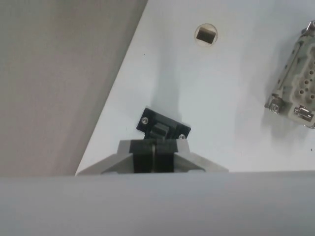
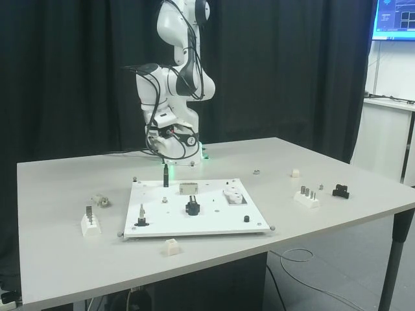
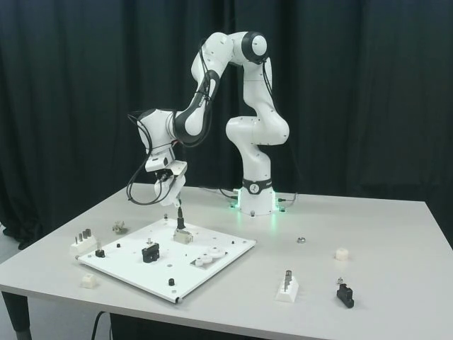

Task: Insert USB.

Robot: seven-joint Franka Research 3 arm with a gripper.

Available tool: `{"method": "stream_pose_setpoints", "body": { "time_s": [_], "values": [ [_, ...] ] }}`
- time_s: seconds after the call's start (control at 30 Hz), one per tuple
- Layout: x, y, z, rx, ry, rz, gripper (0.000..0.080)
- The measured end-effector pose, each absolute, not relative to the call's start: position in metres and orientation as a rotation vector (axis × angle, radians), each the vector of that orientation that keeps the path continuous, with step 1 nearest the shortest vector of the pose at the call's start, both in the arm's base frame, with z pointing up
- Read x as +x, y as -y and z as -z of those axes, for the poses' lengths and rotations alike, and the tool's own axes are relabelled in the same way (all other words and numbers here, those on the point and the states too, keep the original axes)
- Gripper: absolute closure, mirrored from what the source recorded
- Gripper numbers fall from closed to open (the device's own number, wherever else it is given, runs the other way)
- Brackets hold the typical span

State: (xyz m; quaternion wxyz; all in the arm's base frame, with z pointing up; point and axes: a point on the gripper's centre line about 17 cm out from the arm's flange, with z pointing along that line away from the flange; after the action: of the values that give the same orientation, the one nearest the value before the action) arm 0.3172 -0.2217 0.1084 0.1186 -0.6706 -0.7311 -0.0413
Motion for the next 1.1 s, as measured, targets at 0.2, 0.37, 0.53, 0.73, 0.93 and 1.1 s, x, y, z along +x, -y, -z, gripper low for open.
{"method": "stream_pose_setpoints", "body": {
  "time_s": [0.2, 0.37, 0.53, 0.73, 0.93, 1.1],
  "values": [
    [0.3175, 0.2221, -0.1086, -1.962, 2.139, 0.121, 0.0794],
    [0.3176, 0.2221, -0.1086, -1.957, 2.144, 0.121, 0.0794],
    [0.3177, 0.222, -0.1086, -1.933, 2.167, 0.125, 0.0794],
    [0.3175, 0.2222, -0.1086, -1.934, 2.166, 0.125, 0.0794],
    [0.3157, 0.2232, -0.1085, -1.938, 2.159, 0.125, 0.0549],
    [0.3134, 0.222, -0.1099, -1.96, 2.122, 0.122, 0.0215]
  ]
}}
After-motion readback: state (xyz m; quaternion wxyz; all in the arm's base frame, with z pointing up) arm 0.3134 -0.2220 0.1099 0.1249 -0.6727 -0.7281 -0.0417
